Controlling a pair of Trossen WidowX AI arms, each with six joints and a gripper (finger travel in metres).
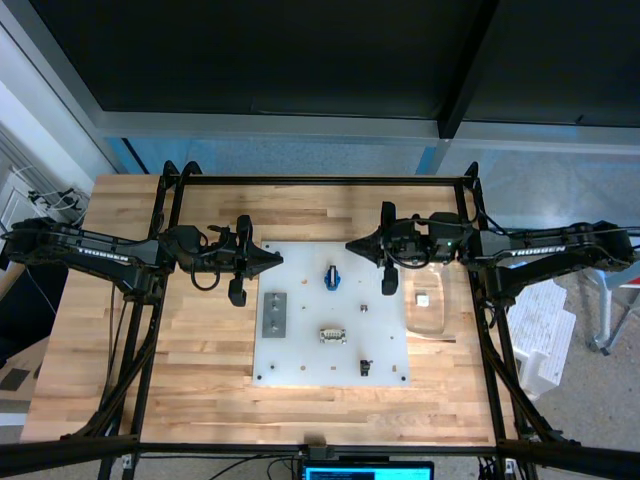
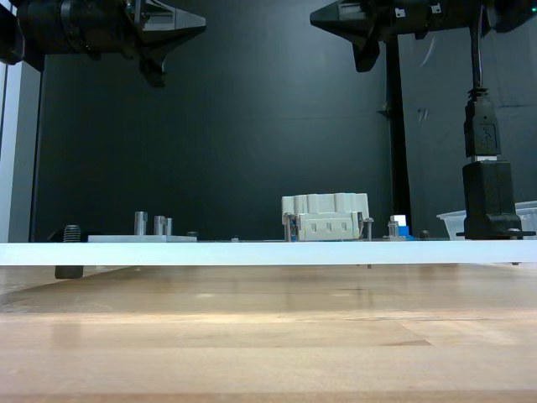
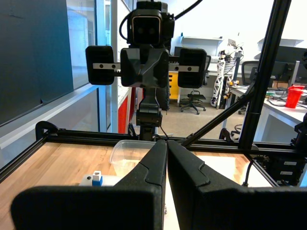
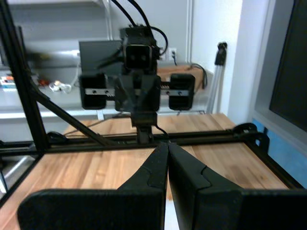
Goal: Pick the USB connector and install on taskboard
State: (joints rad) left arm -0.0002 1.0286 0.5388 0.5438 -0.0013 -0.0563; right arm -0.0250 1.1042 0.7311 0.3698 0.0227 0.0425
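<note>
The taskboard (image 1: 300, 355) is a white plate lying between the two arms. The USB connector (image 2: 482, 126) stands upright in the tiny black socket (image 2: 492, 200) near the board's front right, also visible from above (image 1: 366, 367). Part of its silver shell shows above the socket, and its cable rises out of view. My left gripper (image 1: 280, 258) hovers shut over the board's left rear edge, holding nothing. My right gripper (image 1: 348, 244) hovers shut over the rear middle, also holding nothing. Both hang high above the board, left (image 2: 201, 18) and right (image 2: 315, 14). Each wrist view shows its own fingers pressed together, left (image 3: 167, 143) and right (image 4: 168, 145).
On the board are a blue fitting (image 1: 333, 277), a grey rectangular block (image 1: 274, 312) with pegs, and a beige metal socket (image 1: 333, 335). A clear plastic tray (image 1: 440, 315) holding a small white piece (image 1: 423, 298) sits off the board's right edge. A black frame (image 1: 320, 181) borders the table.
</note>
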